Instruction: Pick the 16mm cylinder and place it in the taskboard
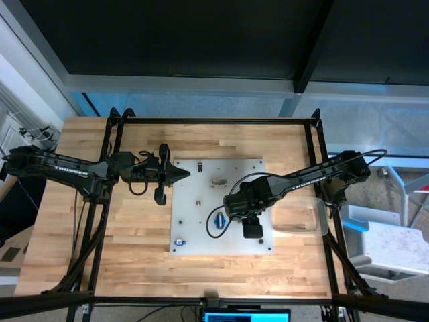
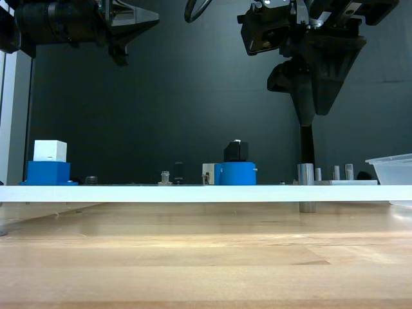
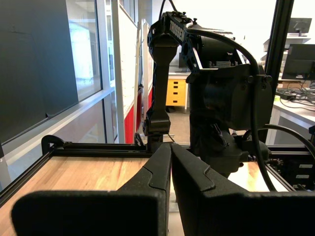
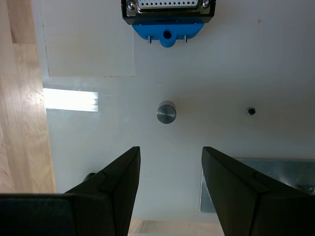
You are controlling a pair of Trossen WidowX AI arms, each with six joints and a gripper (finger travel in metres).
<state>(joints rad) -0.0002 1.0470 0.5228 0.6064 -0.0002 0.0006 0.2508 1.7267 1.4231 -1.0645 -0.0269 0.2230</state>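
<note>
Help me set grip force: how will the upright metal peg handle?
The 16mm cylinder looks polished metal: probably stiff, slippery. Upright on the taskboard, it would likely roll if tipped. Right gripper hangs open above it; left gripper, shut, hovers at the taskboard's left.

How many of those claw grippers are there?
2. The left gripper hangs shut, high over the left edge of the taskboard; the right gripper hangs open above the 16mm cylinder. None seems hidden.
</note>
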